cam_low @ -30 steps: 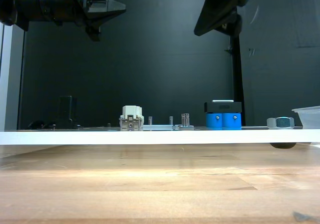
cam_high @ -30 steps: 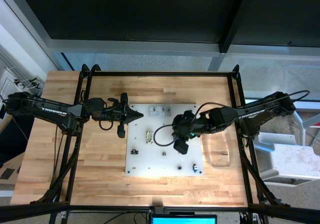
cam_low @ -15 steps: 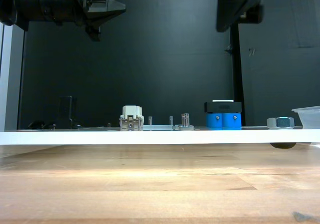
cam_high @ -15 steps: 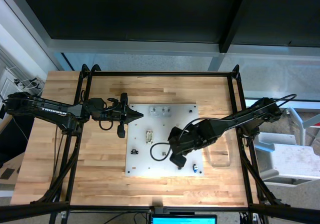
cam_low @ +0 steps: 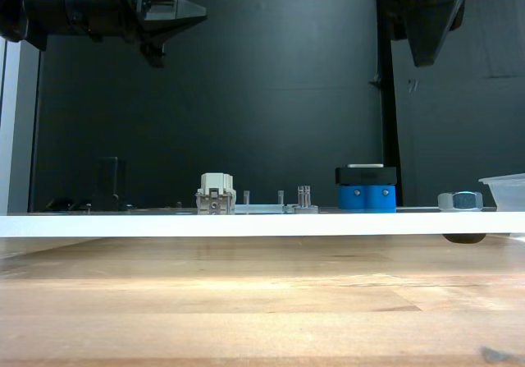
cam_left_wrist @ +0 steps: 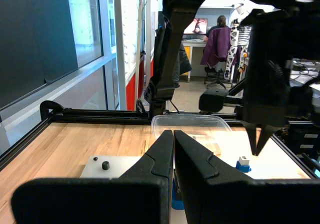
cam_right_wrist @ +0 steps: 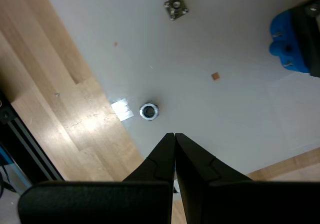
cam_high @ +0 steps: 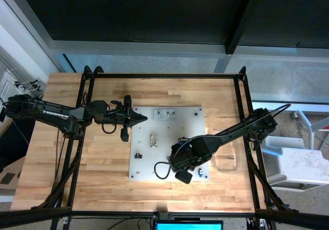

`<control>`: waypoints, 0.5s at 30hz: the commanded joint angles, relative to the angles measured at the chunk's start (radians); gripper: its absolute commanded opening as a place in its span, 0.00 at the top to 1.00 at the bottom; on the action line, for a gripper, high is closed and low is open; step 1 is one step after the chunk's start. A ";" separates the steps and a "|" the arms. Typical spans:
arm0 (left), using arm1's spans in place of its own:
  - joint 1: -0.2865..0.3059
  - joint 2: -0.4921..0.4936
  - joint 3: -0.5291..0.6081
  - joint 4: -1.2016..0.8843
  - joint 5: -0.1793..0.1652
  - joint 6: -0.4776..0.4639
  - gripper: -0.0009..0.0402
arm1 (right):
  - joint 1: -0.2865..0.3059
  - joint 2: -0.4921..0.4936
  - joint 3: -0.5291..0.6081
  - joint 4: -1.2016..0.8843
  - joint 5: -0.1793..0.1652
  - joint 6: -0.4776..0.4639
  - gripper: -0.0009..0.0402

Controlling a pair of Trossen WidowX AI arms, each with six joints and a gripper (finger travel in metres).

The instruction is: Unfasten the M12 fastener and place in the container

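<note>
High view: left pincer closed empty at board's left, right pincer closed near nut, container lengthwise near-to-far.

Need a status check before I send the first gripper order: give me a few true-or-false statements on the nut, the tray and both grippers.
1. The right gripper hangs above the white board, shut on nothing. True.
2. The silver nut lies in the clear container. False: it sits on the board, outside the container.
3. The left gripper holds the nut. False: it is shut on nothing, high above the board's left edge.
4. In the right wrist view the nut lies just ahead of the right gripper's tips. True.
</note>
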 commanded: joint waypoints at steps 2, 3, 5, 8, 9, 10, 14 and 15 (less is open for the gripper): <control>0.000 0.000 0.000 0.000 0.000 0.000 0.98 | 0.014 0.040 0.045 -0.016 -0.020 -0.018 0.98; 0.000 0.000 0.000 0.000 0.000 0.000 0.98 | 0.015 0.049 0.053 -0.016 -0.033 -0.023 0.98; 0.000 0.000 0.000 0.000 0.000 0.000 0.98 | 0.019 0.064 0.058 -0.008 -0.040 -0.037 0.98; 0.000 0.000 0.000 0.000 0.000 0.000 0.98 | 0.029 0.077 0.058 -0.005 -0.052 -0.051 0.98; 0.000 0.000 0.000 0.000 0.000 0.000 0.98 | 0.033 0.080 0.058 -0.008 -0.047 -0.051 0.98; 0.000 0.000 0.000 0.000 0.000 0.000 0.98 | 0.035 0.081 0.055 -0.008 -0.046 -0.051 0.98; 0.000 0.000 0.000 0.000 0.000 0.000 0.98 | 0.038 0.099 0.051 -0.004 -0.034 -0.042 0.97; 0.000 0.000 0.000 0.000 0.000 0.000 0.98 | 0.039 0.104 0.051 -0.004 -0.034 -0.042 0.97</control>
